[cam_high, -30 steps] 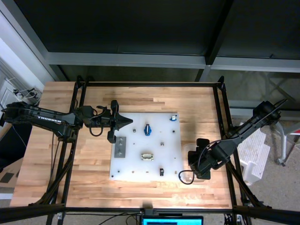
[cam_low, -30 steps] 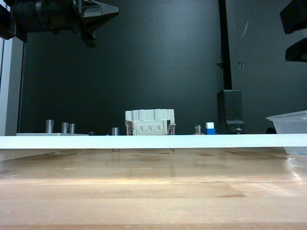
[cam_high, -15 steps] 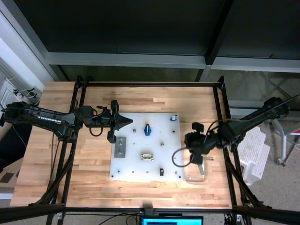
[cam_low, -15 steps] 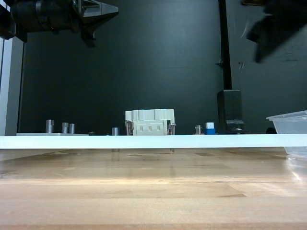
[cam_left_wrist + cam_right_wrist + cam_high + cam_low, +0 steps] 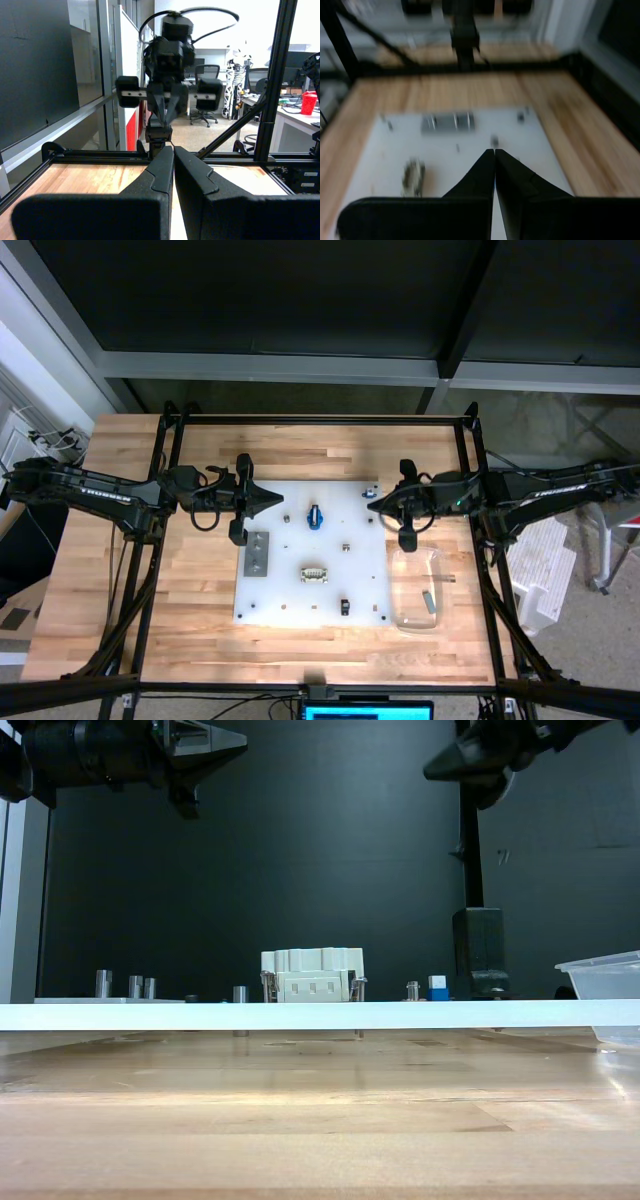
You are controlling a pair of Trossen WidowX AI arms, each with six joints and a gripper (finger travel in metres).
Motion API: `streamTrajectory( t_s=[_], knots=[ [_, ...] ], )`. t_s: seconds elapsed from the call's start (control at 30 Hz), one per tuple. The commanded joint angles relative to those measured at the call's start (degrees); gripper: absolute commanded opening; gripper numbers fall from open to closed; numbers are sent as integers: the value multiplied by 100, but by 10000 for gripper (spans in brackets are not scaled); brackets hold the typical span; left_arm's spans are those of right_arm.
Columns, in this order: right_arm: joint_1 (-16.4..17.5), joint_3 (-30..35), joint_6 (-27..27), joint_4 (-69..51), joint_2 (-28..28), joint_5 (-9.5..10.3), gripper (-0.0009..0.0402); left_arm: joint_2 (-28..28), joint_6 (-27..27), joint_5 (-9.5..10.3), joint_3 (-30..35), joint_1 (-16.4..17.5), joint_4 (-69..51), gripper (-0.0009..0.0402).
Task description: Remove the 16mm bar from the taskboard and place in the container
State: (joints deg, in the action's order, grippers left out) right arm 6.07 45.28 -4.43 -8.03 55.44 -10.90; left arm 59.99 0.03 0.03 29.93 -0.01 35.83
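16mm bar lies inside the container.
Fingers pressed together, left gripper and right gripper hover over the taskboard's 10 and 2 o'clock corners.

L hand & R hand hover high, tips facing each other (both w/ fingers together).

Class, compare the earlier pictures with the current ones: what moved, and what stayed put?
The right gripper rose off the container and swung away and leftward; it now hangs high over the far right edge of the white board, jaws shut. The small bar, hidden a second ago, lies loose in the container. The left gripper stayed high over the board's far left corner; the board did not move.
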Motion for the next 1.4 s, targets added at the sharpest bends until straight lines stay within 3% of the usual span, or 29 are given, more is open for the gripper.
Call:
streamTrajectory(
  t_s=[0.03, 0.2, 0.37, 1.4],
  knots=[
    [-341, -378, 142, 988, -101, 378, 2, 0, -2, -2, 2, 2, 2, 0],
    [-483, -907, 201, 2382, -107, 802, 1, 0, 0, 0, 2, 0, 2, 0],
    [-496, -1204, 192, 3023, -107, 798, 0, 0, -2, -2, 2, 2, 2, 0],
    [-492, -1211, 192, 3126, -107, 748, 0, 0, 0, -2, 2, 2, 2, 0]
  ],
)
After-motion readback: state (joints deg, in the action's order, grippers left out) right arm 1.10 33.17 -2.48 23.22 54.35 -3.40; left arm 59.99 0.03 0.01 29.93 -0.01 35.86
